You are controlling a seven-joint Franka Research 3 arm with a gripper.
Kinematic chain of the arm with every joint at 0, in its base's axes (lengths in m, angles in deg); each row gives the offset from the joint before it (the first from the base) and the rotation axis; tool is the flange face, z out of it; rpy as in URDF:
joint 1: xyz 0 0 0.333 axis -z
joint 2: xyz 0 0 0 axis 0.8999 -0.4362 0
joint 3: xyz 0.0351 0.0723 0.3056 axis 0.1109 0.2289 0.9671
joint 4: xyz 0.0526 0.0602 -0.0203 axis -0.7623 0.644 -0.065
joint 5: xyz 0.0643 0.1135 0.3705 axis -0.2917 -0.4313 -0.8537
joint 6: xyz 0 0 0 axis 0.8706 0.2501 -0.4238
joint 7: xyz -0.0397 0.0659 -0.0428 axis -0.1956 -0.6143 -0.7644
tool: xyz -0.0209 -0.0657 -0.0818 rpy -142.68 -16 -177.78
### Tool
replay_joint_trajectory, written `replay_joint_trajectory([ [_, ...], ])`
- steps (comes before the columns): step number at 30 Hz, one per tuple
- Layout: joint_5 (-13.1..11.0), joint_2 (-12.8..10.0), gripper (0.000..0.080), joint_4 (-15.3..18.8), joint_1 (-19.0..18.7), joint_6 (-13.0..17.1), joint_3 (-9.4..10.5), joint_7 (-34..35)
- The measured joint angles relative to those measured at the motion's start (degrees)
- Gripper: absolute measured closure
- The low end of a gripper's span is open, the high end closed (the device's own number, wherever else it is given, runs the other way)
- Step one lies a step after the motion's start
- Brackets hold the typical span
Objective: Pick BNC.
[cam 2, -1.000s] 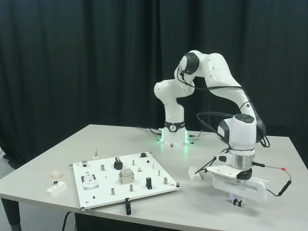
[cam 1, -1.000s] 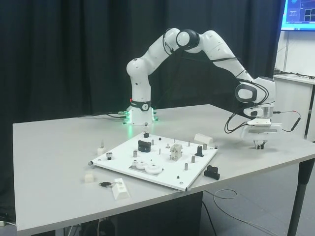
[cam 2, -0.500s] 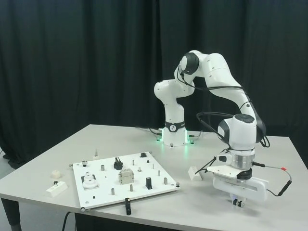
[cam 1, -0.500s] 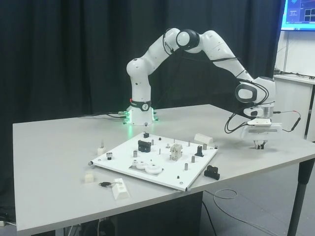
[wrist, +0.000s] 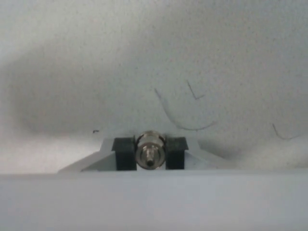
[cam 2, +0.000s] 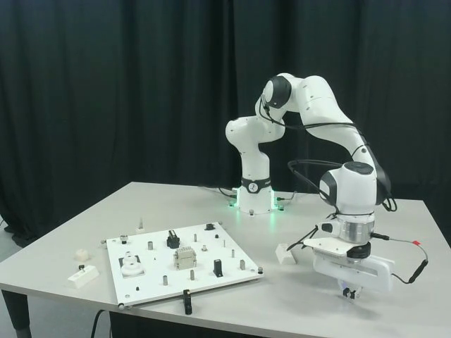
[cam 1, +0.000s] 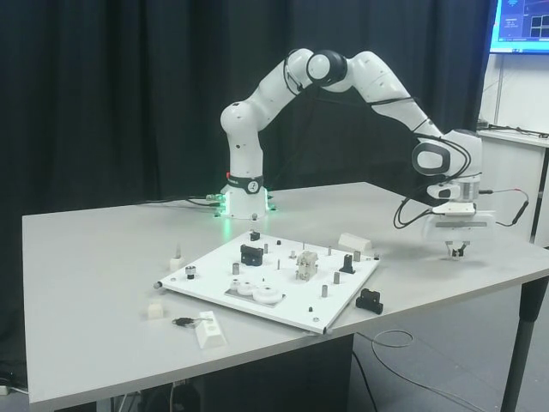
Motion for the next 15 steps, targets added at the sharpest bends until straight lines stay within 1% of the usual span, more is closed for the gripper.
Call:
replay_joint_trajectory([
  [10, 0.1, 1.7, 0.0677, -1.3, -0.1, -4.8, -0.89, 0.0],
  [15, 0.1, 2.5, 0.0677, -1.8, -0.5, -6.5, -1.61, 0.0],
])
